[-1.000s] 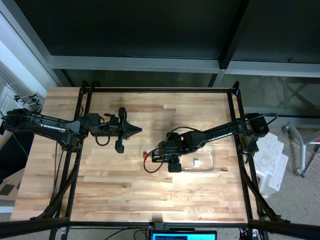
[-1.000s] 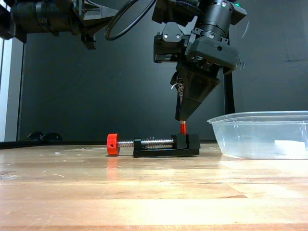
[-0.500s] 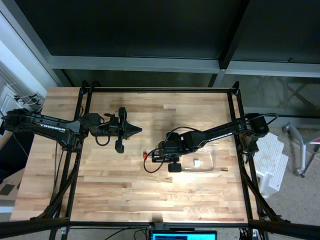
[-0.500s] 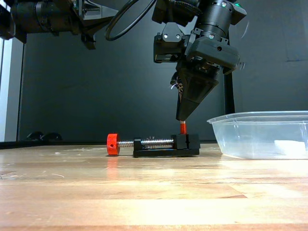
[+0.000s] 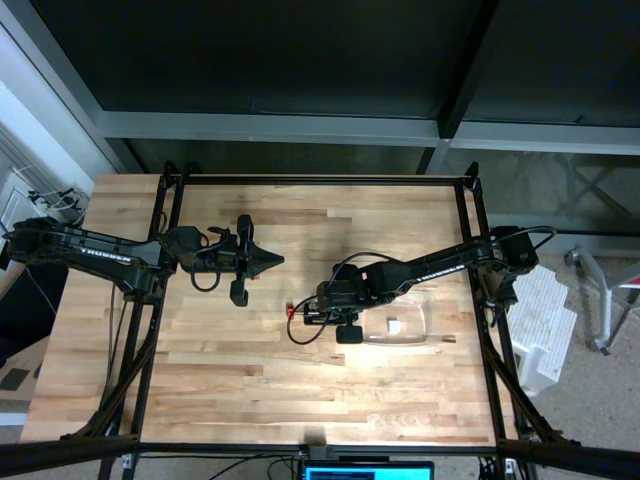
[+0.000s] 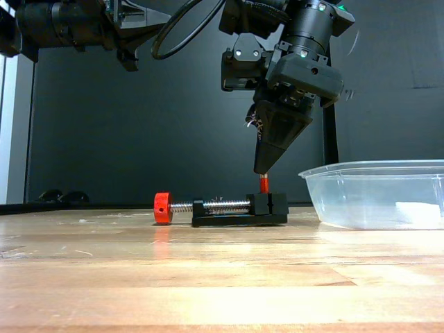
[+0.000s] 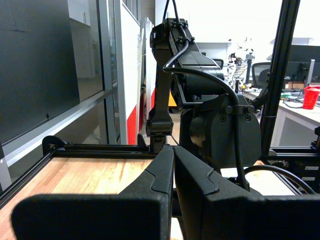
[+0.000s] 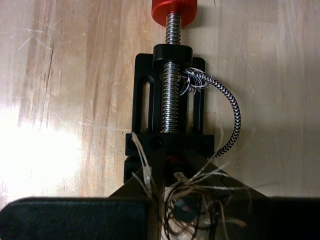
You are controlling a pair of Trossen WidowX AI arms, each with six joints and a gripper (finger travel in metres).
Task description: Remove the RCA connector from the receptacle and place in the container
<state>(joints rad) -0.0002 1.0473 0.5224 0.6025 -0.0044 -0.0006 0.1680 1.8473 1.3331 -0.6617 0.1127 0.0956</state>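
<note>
The receptacle (image 6: 239,209), a black block with an orange-red knob (image 6: 162,207), lies on the wooden table left of the container (image 6: 378,198). The RCA connector (image 6: 263,184) stands upright in the block's right end, its red part showing. My right gripper (image 6: 261,168) points down with its fingertips closed on the connector's top. The right wrist view shows the receptacle (image 8: 170,115) and the connector's red bit (image 8: 171,159) pinched between the fingers. My left gripper (image 5: 275,260) hovers shut at the table's left, away from all this.
A small white piece (image 6: 416,211) lies inside the clear container (image 5: 415,325). A braided black-and-white wire (image 8: 230,115) loops off the block's side. Black frame rails run along the table's edges. The left arm hangs high above the block (image 5: 312,312).
The right gripper has shifted very slightly above the block. The connector still stands in the receptacle. The left arm has not moved.
</note>
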